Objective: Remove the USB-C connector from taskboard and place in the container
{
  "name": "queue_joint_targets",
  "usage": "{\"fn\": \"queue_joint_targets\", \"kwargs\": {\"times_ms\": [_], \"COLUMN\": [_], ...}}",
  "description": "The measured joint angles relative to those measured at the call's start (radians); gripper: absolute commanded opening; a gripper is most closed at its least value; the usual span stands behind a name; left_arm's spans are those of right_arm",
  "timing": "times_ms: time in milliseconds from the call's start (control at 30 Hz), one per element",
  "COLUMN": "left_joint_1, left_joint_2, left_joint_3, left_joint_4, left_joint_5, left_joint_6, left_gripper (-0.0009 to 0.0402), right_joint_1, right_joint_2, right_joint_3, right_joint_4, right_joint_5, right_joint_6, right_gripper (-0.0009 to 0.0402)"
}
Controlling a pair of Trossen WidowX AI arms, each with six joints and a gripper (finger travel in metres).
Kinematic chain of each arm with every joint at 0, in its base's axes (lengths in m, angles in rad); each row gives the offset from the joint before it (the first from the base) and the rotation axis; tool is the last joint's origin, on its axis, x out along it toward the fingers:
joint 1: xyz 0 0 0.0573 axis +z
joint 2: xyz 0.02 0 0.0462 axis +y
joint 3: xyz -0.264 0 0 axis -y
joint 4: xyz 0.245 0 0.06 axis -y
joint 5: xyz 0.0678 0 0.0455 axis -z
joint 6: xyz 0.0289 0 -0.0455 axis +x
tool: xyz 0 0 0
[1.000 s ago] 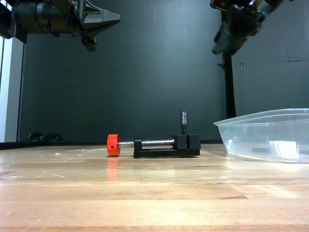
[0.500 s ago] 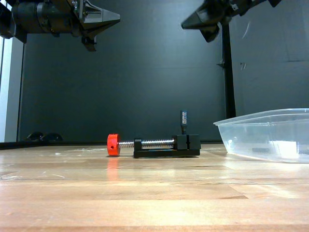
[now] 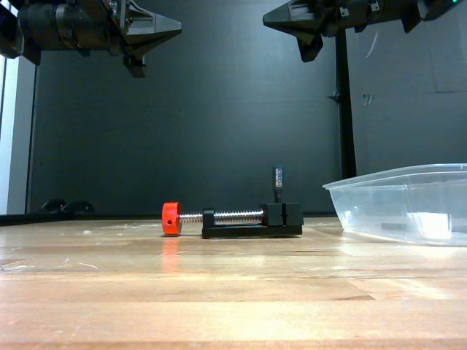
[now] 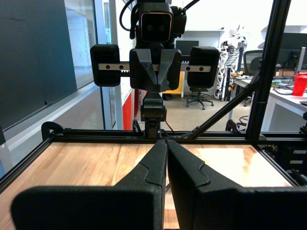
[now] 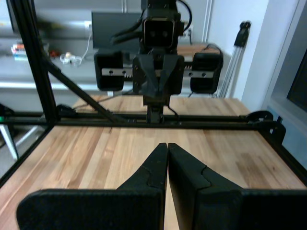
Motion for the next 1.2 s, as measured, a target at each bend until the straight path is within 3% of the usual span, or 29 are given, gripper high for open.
{"fn": "queue_joint_targets", "kwargs": {"times_ms": [633, 1200], "left_joint_1": [0.000, 0.000], "left_joint_2": [0.000, 0.000], "left_joint_3": [0.000, 0.000], "left_joint_4": [0.000, 0.000], "left_joint_5": [0.000, 0.000], "left_joint_6": [0.000, 0.000], "left_gripper": [0.0000, 0.0000], "right_joint_1": [-0.024, -0.022], "right_joint_2": [-0.056, -0.056], "right_joint_3": [-0.160, -0.177], "right_joint_4": [0.230, 0.254], "right_joint_5": [-0.010, -0.002], "right_joint_6": [0.004, 0.026], "right_gripper": [0.0000, 0.0000]}}
